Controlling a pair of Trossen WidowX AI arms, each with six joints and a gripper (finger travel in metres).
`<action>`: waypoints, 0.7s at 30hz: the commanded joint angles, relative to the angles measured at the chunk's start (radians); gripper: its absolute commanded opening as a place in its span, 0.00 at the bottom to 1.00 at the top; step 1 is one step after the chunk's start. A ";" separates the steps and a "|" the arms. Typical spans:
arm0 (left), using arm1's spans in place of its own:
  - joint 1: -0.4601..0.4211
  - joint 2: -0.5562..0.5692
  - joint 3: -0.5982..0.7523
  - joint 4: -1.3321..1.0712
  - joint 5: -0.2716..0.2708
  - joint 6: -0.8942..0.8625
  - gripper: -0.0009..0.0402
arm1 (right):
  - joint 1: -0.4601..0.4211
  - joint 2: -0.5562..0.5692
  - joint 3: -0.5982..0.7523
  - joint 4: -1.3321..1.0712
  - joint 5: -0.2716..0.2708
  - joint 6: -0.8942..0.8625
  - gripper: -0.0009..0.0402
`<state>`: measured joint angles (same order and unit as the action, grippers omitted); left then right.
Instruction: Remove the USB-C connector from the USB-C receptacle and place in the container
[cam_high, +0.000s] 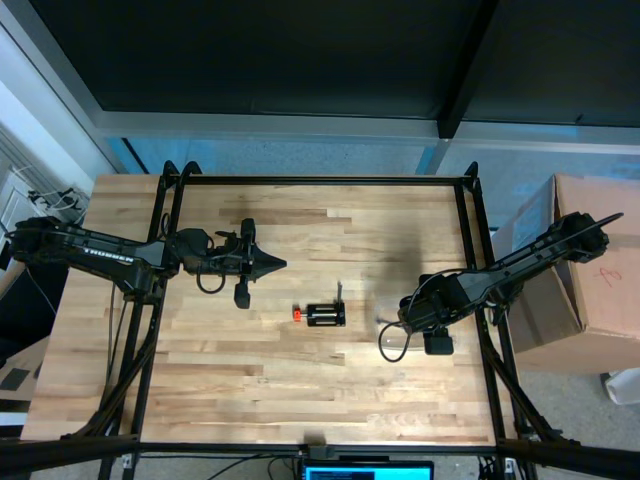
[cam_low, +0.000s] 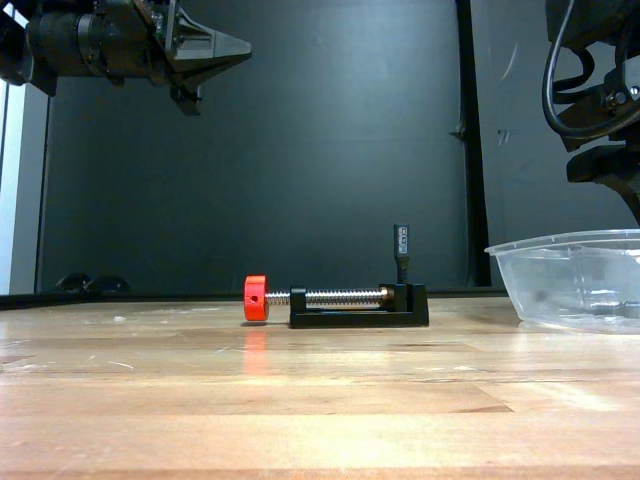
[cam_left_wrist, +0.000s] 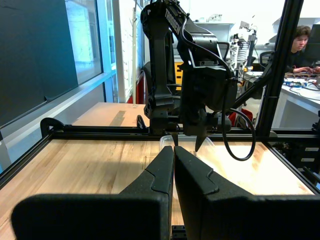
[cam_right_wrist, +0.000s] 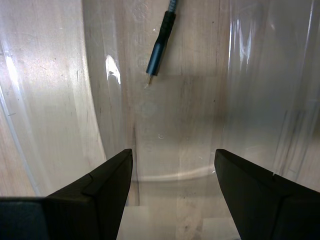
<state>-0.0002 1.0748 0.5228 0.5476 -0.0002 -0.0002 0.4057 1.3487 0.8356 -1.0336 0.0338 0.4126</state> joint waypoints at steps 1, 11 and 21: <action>0.000 0.000 0.000 0.000 0.000 0.000 0.02 | -0.002 0.001 0.001 0.003 0.001 -0.001 0.58; 0.000 0.000 0.000 0.000 0.000 0.000 0.02 | -0.080 -0.094 0.104 0.040 0.036 -0.057 0.42; 0.000 0.000 0.000 0.000 0.000 0.000 0.02 | -0.255 -0.163 0.129 0.449 0.077 -0.242 0.06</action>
<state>-0.0002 1.0752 0.5228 0.5476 -0.0002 -0.0002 0.1688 1.1892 0.9668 -0.6495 0.1127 0.1909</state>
